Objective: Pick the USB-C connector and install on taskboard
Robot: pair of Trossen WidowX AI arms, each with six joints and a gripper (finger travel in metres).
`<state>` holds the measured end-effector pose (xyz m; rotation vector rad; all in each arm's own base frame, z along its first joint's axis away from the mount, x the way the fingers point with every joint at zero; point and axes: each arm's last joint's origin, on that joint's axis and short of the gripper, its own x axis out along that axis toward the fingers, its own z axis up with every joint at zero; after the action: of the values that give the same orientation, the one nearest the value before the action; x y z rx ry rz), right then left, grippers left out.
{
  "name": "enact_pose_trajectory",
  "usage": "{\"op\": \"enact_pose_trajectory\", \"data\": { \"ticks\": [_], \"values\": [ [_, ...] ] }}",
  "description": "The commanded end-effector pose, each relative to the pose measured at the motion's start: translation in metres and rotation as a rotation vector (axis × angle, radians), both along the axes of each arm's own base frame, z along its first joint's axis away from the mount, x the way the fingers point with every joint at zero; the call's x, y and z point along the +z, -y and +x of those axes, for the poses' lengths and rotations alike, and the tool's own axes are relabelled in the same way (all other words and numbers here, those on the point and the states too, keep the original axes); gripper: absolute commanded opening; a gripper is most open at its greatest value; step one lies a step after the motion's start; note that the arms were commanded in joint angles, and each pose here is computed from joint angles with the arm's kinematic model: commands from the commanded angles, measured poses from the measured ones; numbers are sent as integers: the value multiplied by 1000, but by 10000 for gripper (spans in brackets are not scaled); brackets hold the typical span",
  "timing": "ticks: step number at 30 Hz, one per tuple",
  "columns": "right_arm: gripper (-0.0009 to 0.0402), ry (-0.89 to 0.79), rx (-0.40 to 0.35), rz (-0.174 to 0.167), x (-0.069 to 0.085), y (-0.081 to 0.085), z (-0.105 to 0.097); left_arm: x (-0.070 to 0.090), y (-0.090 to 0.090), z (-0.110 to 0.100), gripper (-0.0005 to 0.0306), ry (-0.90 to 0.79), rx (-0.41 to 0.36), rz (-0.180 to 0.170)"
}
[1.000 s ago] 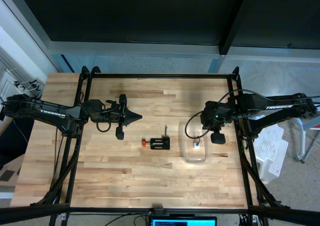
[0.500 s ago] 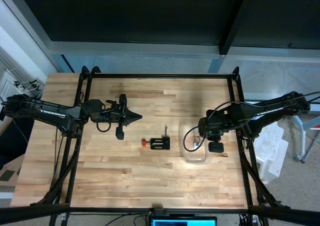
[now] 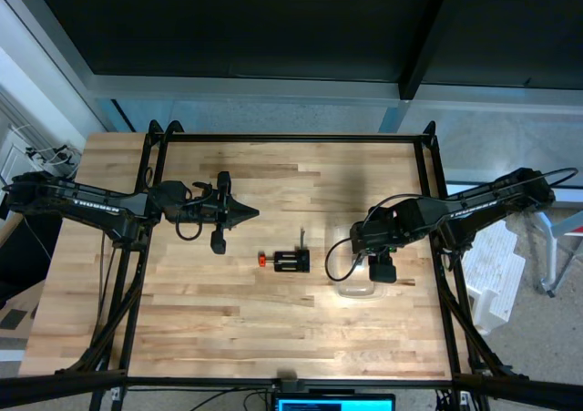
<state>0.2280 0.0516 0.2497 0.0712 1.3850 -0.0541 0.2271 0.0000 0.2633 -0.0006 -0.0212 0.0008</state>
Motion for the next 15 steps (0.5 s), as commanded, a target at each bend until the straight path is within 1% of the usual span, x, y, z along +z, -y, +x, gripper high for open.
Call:
{"op": "enact_pose_trajectory", "data": {
  "ticks": [1,6,10,15],
  "values": [
    [202,-12,6,-4,-6,-1,4,0,0,0,0,0,0,0],
    [192,-7,13,-11,-15,-3,12,0,0,0,0,0,0,0],
    [194,-19,15,-21,-25,-3,13,0,0,0,0,0,0,0],
    [193,-15,19,-21,-37,-4,15,0,0,0,0,0,0,0]
  ]
}}
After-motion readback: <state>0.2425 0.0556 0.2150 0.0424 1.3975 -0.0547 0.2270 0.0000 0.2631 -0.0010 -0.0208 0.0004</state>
